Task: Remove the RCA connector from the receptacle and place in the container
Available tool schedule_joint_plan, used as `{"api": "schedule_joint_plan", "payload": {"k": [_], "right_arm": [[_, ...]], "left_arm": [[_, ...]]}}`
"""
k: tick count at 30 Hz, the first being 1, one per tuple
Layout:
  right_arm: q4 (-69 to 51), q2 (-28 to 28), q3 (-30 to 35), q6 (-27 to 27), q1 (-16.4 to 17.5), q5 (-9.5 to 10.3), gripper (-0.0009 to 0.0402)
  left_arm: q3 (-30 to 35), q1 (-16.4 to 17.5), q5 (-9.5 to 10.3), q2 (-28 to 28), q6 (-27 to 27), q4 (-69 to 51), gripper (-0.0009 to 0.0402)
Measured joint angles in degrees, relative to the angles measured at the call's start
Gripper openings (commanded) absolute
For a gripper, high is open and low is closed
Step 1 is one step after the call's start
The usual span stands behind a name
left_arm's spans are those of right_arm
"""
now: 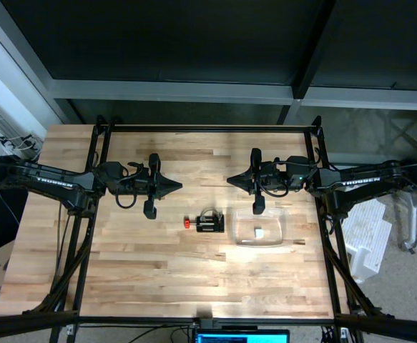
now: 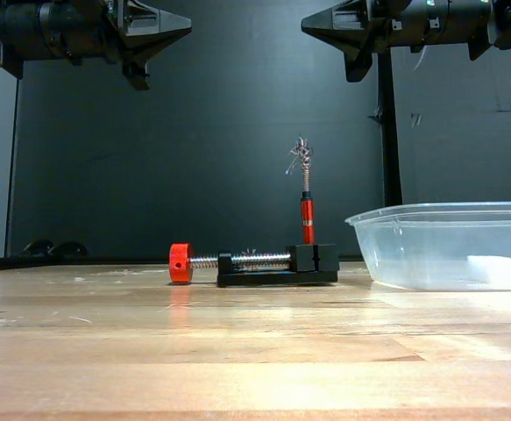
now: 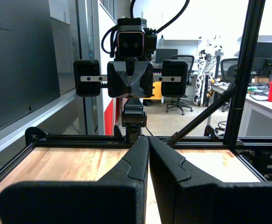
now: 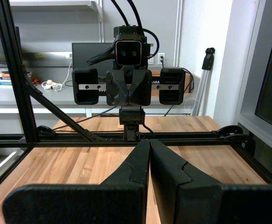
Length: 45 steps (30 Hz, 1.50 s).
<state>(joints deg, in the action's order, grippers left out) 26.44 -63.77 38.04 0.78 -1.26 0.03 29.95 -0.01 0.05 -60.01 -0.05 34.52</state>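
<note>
Two grippers hang above the wooden table [image 1: 122, 271] in the high view, tips facing each other: left gripper [image 1: 178, 186] and right gripper [image 1: 229, 180], both well apart from everything on the board. Receptacle [image 1: 209, 223] lies nearer the camera, between them, red knob [image 1: 187, 223] pointing left. Container [image 1: 237, 232] sits just beside it on the right, small white piece [image 1: 259, 232] inside.

Low view: RCA connector [image 2: 307, 219] stands upright, plugged into the receptacle's [image 2: 277, 263] right end, red body, twisted wire tail on top. Container [image 2: 439, 246] near it, not touching. Left gripper [image 2: 188, 31] and right gripper [image 2: 305, 26] both high overhead.

Left wrist view: left gripper [image 3: 148, 138] fingers pressed together, nothing held.

Right wrist view: right gripper [image 4: 149, 141] likewise closed and empty
</note>
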Motion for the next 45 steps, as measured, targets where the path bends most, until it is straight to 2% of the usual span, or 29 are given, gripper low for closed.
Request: {"api": "schedule_joint_plan", "payload": {"k": [22, 26, 28, 33, 38, 45], "right_arm": [[0.0, 0.0, 0.0, 0.0, 0.0, 0.00, 0.0000], [-1.0, 0.0, 0.4, 3.4, 0.1, 0.00, 0.0000], [-4.2, 0.0, 1.8, 5.1, 0.1, 0.00, 0.0000], [-14.6, -0.1, 5.8, 5.0, 0.9, -0.02, 0.0000], [-29.0, -0.6, 10.7, 6.4, 1.9, -0.70, 0.0000], [-46.2, -5.4, 17.9, 7.7, 3.8, -1.09, 0.0000]], "left_arm": [[0.0, 0.0, 0.02, 0.0, 0.0, 0.0, 0.0000], [0.0, 0.0, 0.02, 0.0, 0.0, 0.0, 0.0000], [0.0, 0.0, 0.00, 0.0, 0.0, 0.0, 0.0000], [0.0, 0.0, 0.02, 0.0, 0.0, 0.0, 0.0000], [0.0, 0.0, 0.02, 0.0, 0.0, 0.0, 0.0000], [0.0, 0.0, 0.00, 0.0, 0.0, 0.0, 0.0000]]}}
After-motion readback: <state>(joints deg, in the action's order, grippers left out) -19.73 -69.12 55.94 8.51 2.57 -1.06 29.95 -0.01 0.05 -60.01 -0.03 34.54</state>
